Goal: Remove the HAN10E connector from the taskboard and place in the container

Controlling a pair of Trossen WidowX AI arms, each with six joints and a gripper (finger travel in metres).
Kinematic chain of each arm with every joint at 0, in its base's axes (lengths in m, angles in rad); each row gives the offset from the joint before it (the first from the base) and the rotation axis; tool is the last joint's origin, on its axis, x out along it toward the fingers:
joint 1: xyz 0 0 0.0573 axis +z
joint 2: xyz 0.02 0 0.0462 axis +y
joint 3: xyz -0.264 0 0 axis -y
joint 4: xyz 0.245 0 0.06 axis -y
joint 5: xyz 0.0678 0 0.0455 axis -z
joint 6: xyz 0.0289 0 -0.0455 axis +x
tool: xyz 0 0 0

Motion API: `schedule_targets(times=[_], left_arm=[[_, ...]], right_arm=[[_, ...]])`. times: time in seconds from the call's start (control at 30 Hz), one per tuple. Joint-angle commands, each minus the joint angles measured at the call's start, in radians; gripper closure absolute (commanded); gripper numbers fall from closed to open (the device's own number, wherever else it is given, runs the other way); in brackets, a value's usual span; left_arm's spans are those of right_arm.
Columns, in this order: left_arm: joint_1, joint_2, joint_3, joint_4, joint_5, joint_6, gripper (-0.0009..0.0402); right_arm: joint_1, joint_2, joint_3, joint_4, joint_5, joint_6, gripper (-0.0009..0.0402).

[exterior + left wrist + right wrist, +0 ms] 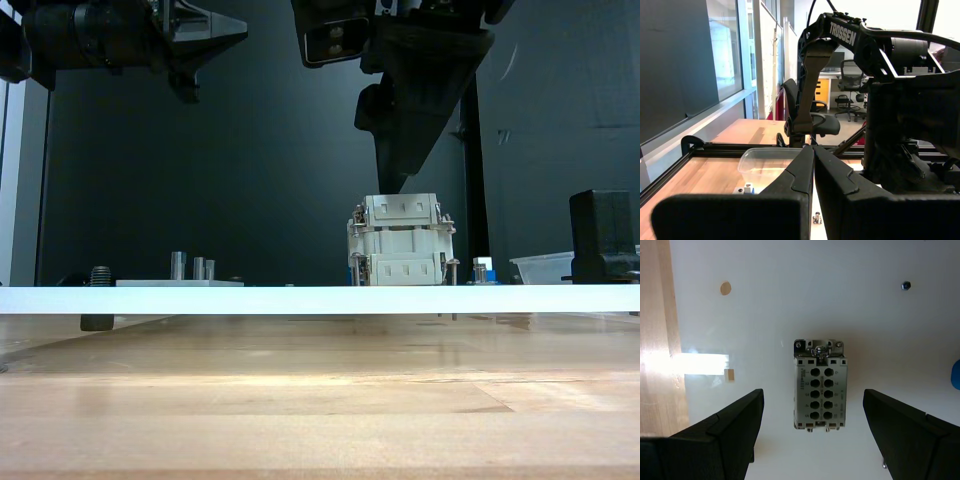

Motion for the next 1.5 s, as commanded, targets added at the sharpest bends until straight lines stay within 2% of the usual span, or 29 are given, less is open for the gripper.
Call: schedule_targets(times=[0.03, 0.43, 1.1, 1.27, 1.5], left_arm=[[0.000, 0.000, 0.000, 0.000, 0.000, 0.000, 0.0393], [0.000, 0.000, 0.000, 0.000, 0.000, 0.000, 0.0393], [0.000, 0.000, 0.000, 0.000, 0.000, 0.000, 0.0393], [0.000, 0.000, 0.000, 0.000, 0.000, 0.000, 0.0393], [0.000, 0.000, 0.000, 0.000, 0.000, 0.000, 0.0393]], right_arm=[[0.000, -0.001, -0.008, 0.007, 0.000, 0.002, 0.0116], [-0.006, -0.001, -0.088, 0.114, 0.000, -0.003, 0.0132], [-0.010, -0.009, -0.112, 0.126, 0.000, -0.005, 0.0352], [-0.011, -0.023, -0.105, 0.123, 0.002, -0.010, 0.0381], [-0.011, -0.054, -0.101, 0.118, 0.013, -0.013, 0.0384]])
